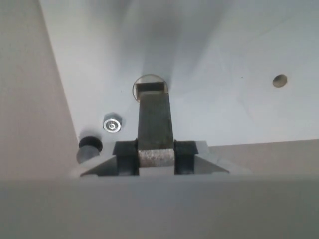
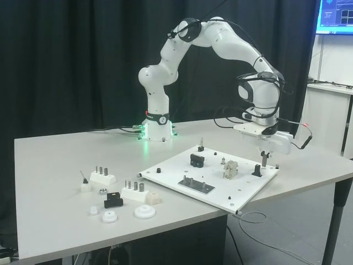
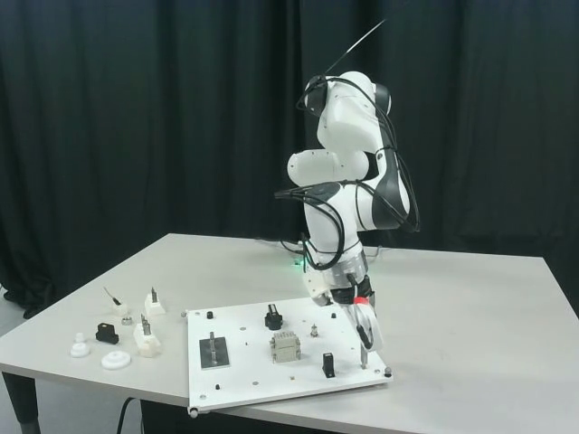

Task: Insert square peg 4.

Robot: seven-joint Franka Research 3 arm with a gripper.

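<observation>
Currently the gripper [image 1: 156,158] grasps the peg [image 1: 155,124] upright, its fingers [image 1: 125,155] clamped on the upper end. Its lower tip sits at a hole [image 1: 150,85] in the white board [image 1: 224,59], near a bolt [image 1: 112,123].

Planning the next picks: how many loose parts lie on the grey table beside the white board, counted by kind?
white round discs: 3
white blocks: 4
black piece: 1
small grey nut-like piece: 1
Total: 9
</observation>
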